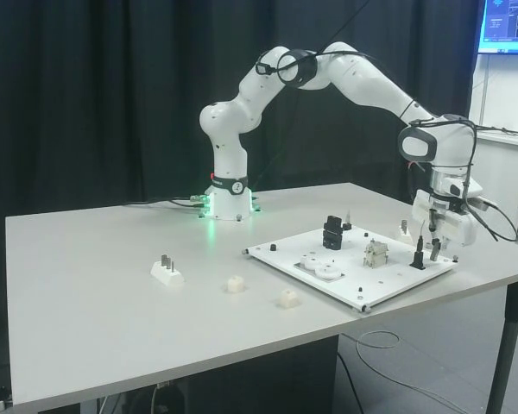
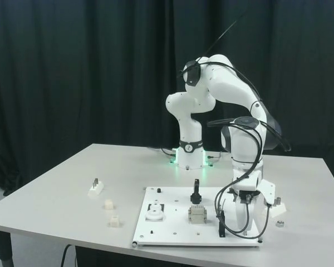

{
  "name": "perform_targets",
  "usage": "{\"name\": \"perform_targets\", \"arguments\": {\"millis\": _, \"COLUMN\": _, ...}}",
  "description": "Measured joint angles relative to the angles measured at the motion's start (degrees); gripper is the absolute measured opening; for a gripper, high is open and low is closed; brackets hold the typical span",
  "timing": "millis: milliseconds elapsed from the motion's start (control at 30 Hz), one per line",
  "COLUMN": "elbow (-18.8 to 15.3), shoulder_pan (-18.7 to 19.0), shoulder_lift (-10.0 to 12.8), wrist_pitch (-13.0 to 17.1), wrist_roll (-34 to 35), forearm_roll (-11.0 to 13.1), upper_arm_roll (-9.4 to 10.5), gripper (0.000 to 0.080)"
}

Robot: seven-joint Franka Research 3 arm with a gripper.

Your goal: Insert square peg 4.

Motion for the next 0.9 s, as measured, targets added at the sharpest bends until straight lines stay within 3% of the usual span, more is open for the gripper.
{"name": "perform_targets", "arguments": {"millis": 900, "elbow": 0.00, "shoulder_pan": 0.14, "shoulder_lift": -0.04, "wrist_pitch": -0.10, "wrist_roll": -1.51, "forearm_roll": 1.08, "upper_arm_roll": 0.02, "gripper": 0.0150}}
